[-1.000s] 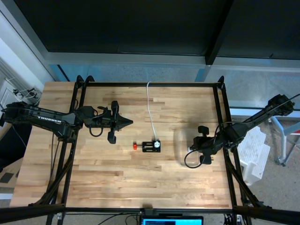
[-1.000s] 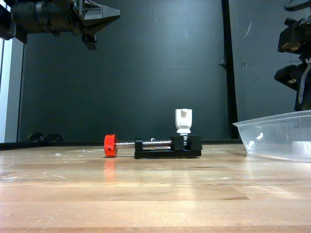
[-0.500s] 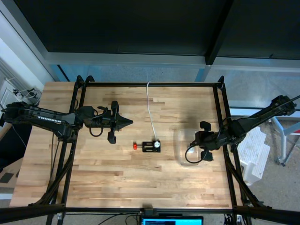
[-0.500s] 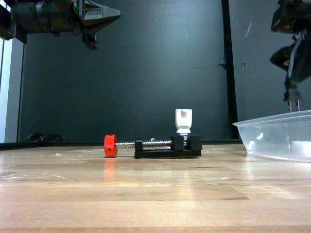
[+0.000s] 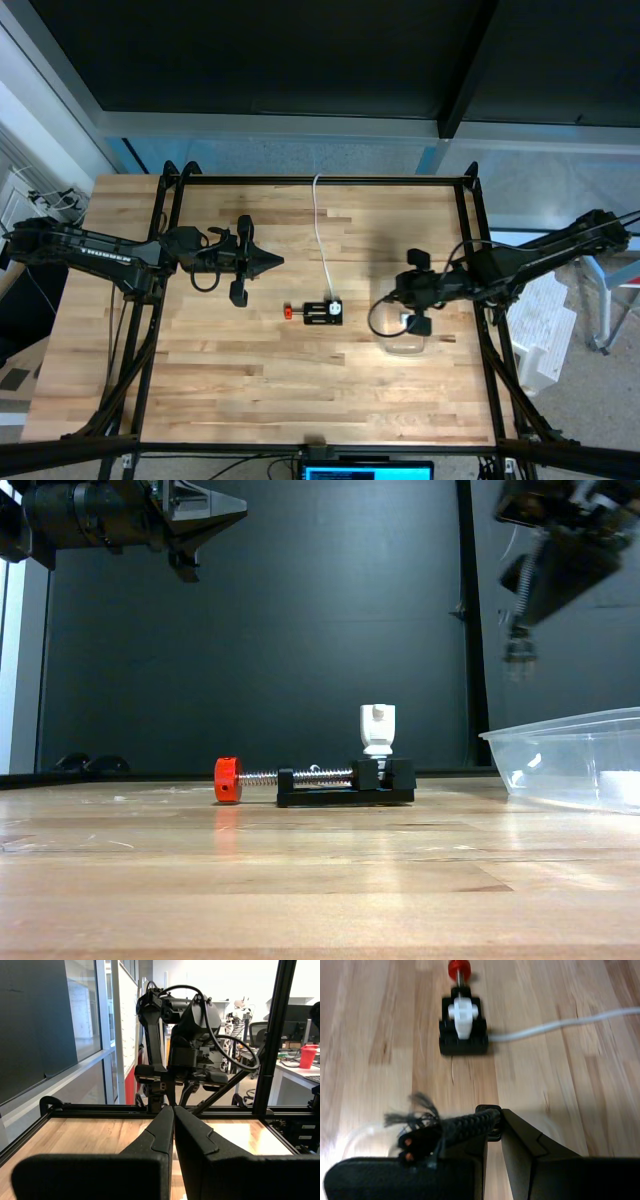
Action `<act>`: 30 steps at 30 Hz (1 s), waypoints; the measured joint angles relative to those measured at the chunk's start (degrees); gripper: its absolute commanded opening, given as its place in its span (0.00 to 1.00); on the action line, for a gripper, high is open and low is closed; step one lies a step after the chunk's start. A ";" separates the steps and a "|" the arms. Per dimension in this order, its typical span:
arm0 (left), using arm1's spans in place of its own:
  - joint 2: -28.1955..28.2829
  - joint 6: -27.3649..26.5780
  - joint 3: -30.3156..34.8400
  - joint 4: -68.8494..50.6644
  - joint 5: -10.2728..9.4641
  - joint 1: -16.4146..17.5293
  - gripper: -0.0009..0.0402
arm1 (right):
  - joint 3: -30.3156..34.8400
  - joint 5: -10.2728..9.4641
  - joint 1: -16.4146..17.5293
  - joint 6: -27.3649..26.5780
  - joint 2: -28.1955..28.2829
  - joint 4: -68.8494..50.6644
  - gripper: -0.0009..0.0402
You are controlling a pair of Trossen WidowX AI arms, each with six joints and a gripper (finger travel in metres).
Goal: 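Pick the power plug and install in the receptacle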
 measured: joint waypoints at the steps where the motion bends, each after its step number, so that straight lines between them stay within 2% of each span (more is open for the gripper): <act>1: 0.00 0.00 0.00 0.00 0.02 0.00 0.02 | 0.83 -0.35 -0.61 -0.61 1.29 0.63 0.02; 8: 0.00 0.00 0.02 -0.02 0.02 0.00 0.02 | 6.01 -1.16 -3.02 -2.54 9.27 3.65 0.02; 17: 0.00 0.00 0.00 0.00 0.02 0.00 0.02 | 15.10 -1.92 -3.93 -4.26 19.06 4.09 0.02; 24: 0.00 0.00 0.02 0.00 0.02 0.00 0.02 | 18.34 -2.10 -3.98 -5.05 23.58 6.40 0.02; 30: 0.00 0.00 0.00 -0.02 0.02 0.00 0.02 | 19.12 -2.14 -3.98 -6.88 25.29 7.93 0.02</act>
